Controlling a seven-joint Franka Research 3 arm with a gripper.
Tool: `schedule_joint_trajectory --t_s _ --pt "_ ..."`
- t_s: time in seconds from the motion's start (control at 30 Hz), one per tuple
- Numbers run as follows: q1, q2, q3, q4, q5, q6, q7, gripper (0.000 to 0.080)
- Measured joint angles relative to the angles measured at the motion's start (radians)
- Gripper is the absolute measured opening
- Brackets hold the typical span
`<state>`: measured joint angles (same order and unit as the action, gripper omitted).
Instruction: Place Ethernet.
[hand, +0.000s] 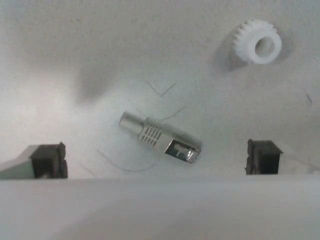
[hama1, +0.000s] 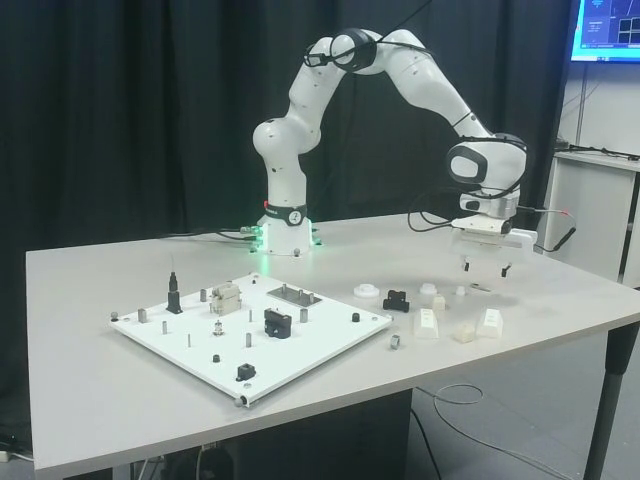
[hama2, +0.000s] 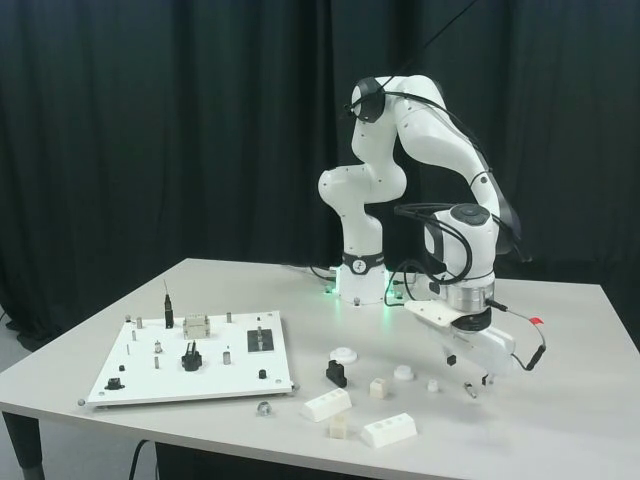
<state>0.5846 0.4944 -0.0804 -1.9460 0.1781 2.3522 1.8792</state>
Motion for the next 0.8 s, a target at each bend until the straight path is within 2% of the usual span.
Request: schedule_joint_trajectory --t_s 0.8 --pt "0.0 0.0 -0.004 0.009 -0.012 -0.011 0.0 0.08"
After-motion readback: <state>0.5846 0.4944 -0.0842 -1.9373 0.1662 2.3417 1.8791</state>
